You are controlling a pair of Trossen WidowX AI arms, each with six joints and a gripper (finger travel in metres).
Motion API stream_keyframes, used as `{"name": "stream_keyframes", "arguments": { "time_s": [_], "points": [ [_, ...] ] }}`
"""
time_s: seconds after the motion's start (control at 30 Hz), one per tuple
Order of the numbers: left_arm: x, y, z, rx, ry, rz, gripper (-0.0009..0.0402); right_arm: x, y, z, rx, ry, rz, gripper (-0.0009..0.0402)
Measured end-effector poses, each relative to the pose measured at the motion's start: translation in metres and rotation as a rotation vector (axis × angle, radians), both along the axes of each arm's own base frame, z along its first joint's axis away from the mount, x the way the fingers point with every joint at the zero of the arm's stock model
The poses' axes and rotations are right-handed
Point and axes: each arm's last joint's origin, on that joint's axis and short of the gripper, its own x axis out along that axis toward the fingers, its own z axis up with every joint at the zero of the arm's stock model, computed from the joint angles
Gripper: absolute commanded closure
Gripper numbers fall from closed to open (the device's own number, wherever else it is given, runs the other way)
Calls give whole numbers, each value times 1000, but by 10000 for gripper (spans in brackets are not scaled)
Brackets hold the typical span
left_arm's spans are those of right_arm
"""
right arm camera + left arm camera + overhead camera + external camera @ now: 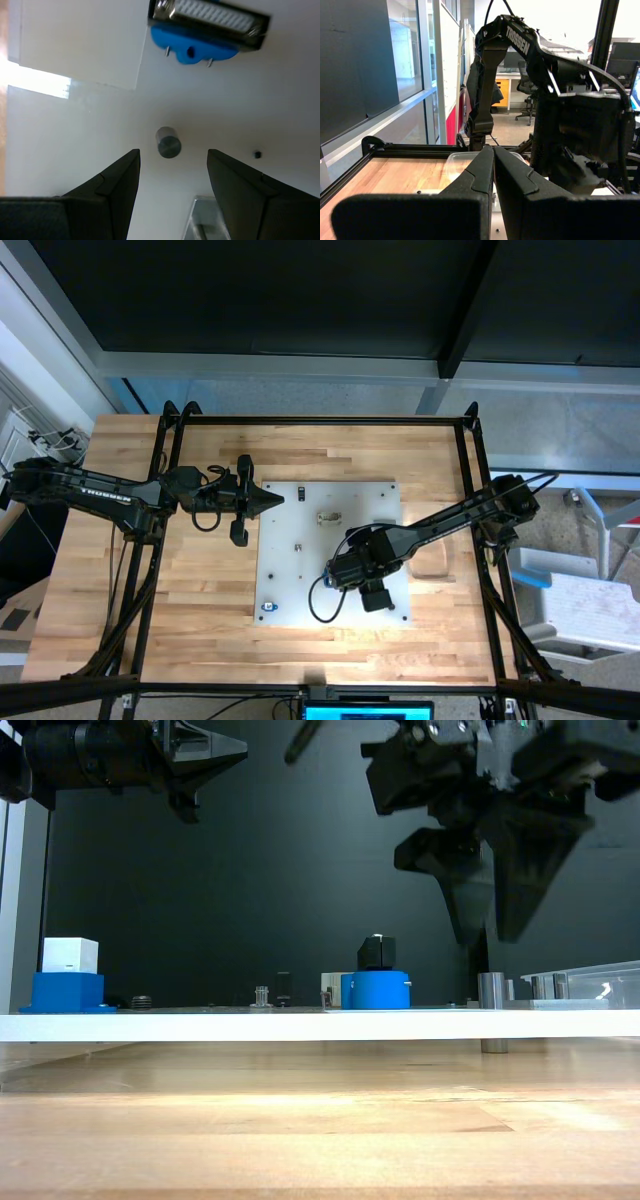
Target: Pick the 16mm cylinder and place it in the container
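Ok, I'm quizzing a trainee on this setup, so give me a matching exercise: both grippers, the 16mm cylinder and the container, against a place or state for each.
1. left gripper
2. right gripper
3. 16mm cylinder
4. container

A. upright on the white board
B. open, above the cylinder
C. shut, raised at the board's left edge
D. beside the board's right edge

Pairs: 1-C, 2-B, 3-A, 4-D

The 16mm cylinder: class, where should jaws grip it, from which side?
Its round side wall, from above: the 16mm cylinder stands upright on the board. The right gripper hangs open over it; the left gripper hovers shut over the board's left edge.
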Motion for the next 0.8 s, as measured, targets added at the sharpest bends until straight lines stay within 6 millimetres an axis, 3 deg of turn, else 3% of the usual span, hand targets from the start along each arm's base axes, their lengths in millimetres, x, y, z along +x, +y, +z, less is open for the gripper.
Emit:
{"name": "stream_keyframes", "arguments": {
  "time_s": [0.8],
  "points": [
    [0,0,0,0,1,0,393,-3,-1,-25,4,-21,20,208]
  ]
}}
